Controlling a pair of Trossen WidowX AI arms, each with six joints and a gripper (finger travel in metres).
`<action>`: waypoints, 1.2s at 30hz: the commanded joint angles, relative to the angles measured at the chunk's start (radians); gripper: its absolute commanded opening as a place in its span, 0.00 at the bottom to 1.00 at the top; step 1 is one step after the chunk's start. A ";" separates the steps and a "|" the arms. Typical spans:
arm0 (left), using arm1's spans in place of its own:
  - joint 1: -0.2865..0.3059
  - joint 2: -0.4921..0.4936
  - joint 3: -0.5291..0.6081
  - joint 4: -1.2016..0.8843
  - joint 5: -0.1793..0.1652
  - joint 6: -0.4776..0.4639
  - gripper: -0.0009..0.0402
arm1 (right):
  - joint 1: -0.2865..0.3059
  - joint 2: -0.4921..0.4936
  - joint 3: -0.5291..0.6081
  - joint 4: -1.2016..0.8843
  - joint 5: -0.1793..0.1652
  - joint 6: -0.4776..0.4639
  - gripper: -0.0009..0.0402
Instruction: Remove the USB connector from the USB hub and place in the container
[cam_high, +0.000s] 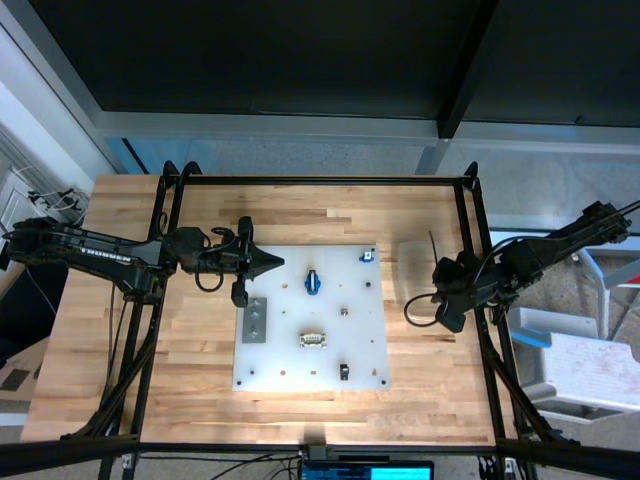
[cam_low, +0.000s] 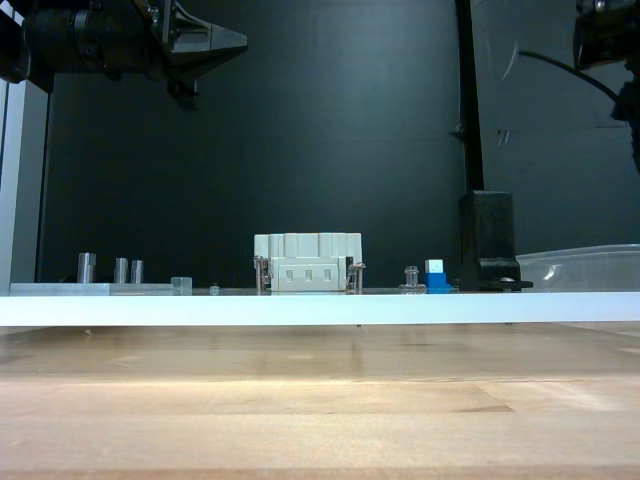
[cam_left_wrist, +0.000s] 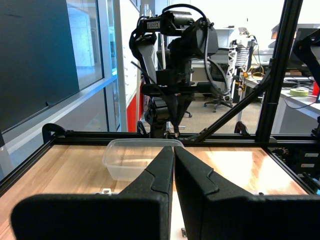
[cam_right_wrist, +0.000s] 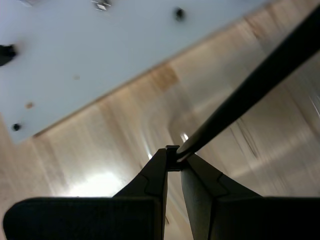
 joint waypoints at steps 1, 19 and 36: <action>0.000 0.000 0.000 0.000 0.000 0.000 0.02 | -0.032 0.000 0.000 -0.048 -0.003 0.072 0.02; 0.000 0.000 0.000 0.000 0.000 0.000 0.02 | -0.182 0.055 -0.019 -0.043 -0.072 0.230 0.02; 0.000 0.000 0.000 0.000 0.000 0.000 0.02 | -0.187 0.093 -0.019 -0.024 -0.100 0.280 0.02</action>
